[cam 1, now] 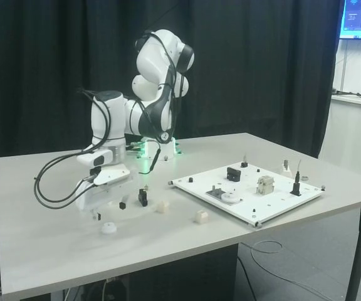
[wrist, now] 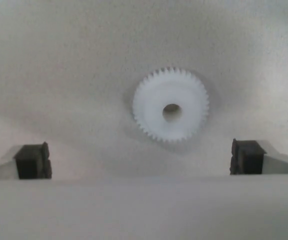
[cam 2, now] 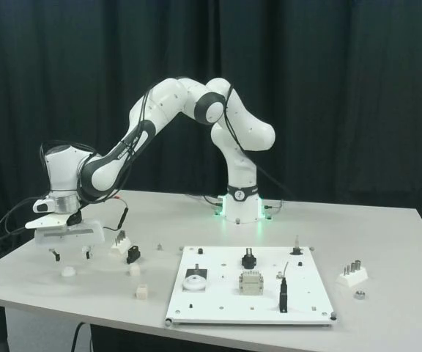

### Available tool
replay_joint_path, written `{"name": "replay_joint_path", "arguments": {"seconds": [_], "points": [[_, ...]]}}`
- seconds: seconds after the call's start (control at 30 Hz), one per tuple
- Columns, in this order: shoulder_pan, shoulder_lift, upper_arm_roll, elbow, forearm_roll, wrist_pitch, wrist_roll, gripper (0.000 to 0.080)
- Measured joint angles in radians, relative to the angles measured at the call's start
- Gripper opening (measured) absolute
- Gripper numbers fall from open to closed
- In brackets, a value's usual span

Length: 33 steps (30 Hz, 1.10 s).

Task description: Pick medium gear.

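Note:
A white toothed gear [wrist: 170,105] with a round centre hole lies flat on the grey table; it also shows as a small white disc [cam 1: 108,228] near the table's front left and as the gear [cam 2: 68,272] below the hand. My gripper [wrist: 140,161] hovers a little above it, open, with its black pads [wrist: 33,161] wide apart and nothing between them. In the room views the gripper [cam 1: 109,211] points straight down over the gear, and the gripper [cam 2: 69,254] sits just above it.
A white assembly board [cam 1: 249,191] with small mounted parts lies to the right. Small white blocks [cam 1: 201,216] and a black part [cam 1: 142,197] lie between gear and board. A small white holder [cam 2: 351,273] with pins and a loose nut [cam 2: 358,295] sit at the far right.

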Motion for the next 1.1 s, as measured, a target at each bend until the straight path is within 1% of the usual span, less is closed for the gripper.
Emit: {"name": "replay_joint_path", "arguments": {"seconds": [0.17, 0.37, 0.8, 1.1], "points": [[-0.003, 0.011, 0.000, 0.000, 0.023, 0.010, -0.011, 0.0800], [-0.003, 0.018, 0.000, 0.000, 0.036, 0.025, -0.013, 0.0800], [-0.003, 0.032, 0.001, 0.005, 0.053, 0.049, -0.013, 0.0800], [-0.005, 0.054, 0.000, 0.025, 0.057, 0.059, -0.014, 0.0800]]}}
